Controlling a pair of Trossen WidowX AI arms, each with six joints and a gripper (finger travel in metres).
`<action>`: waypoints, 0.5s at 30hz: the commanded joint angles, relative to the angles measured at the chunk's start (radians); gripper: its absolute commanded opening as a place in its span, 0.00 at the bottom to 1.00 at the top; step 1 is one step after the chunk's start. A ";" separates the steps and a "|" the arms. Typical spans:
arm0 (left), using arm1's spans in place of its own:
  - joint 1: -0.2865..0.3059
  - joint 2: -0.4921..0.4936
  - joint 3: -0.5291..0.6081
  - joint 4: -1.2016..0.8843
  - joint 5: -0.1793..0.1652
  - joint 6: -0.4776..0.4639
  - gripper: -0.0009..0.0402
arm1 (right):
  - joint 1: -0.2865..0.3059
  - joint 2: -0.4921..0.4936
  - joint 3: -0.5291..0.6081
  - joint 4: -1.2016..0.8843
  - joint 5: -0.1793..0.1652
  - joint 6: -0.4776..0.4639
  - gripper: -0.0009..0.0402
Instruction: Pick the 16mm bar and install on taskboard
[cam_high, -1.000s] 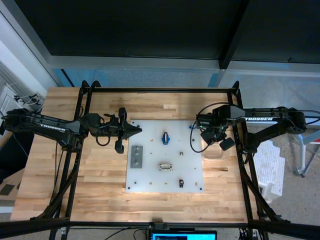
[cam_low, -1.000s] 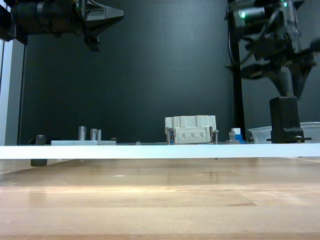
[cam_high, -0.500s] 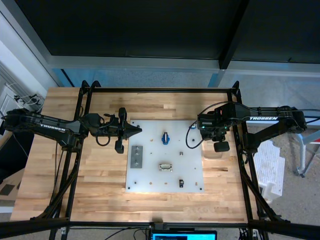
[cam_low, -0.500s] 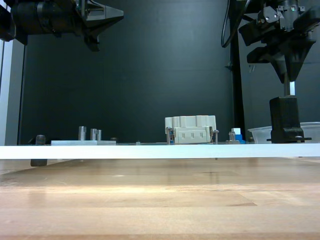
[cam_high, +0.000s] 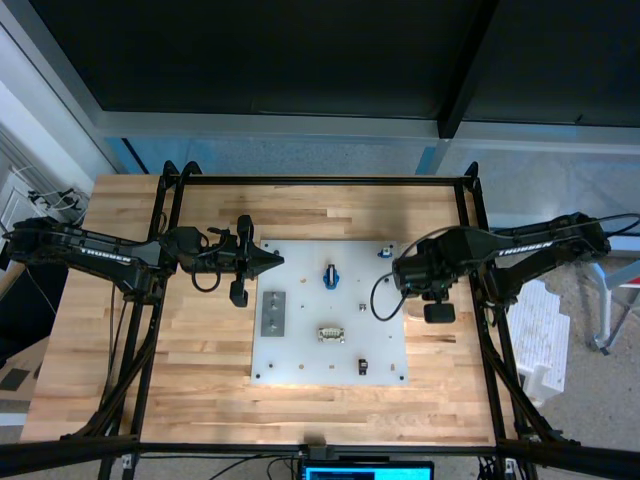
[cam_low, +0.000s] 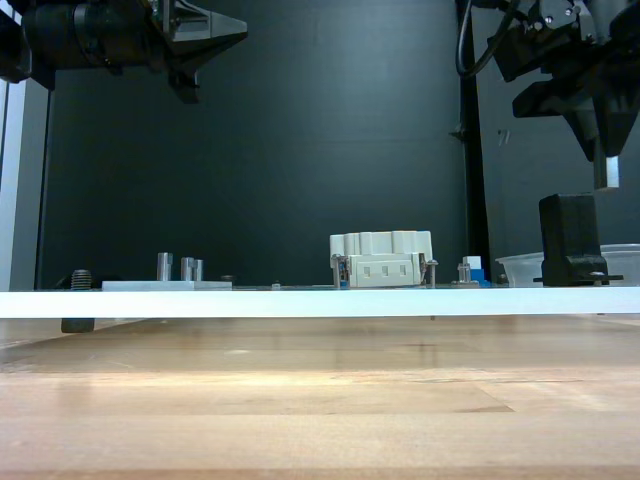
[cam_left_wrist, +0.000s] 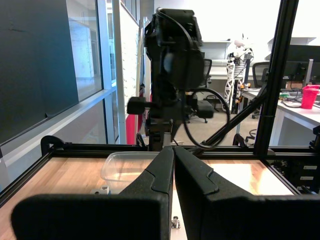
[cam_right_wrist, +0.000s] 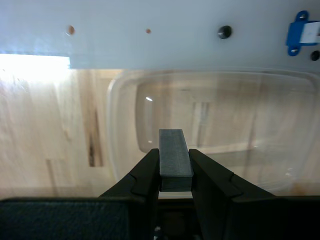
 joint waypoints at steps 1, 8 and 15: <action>0.000 0.000 0.000 0.000 0.000 0.000 0.02 | 0.056 0.022 0.000 0.030 -0.001 0.084 0.05; 0.000 0.000 0.000 0.000 0.000 0.000 0.02 | 0.147 0.087 0.024 0.056 -0.010 0.197 0.05; 0.000 0.000 0.000 0.000 0.000 0.000 0.02 | 0.216 0.180 0.108 0.056 -0.013 0.281 0.05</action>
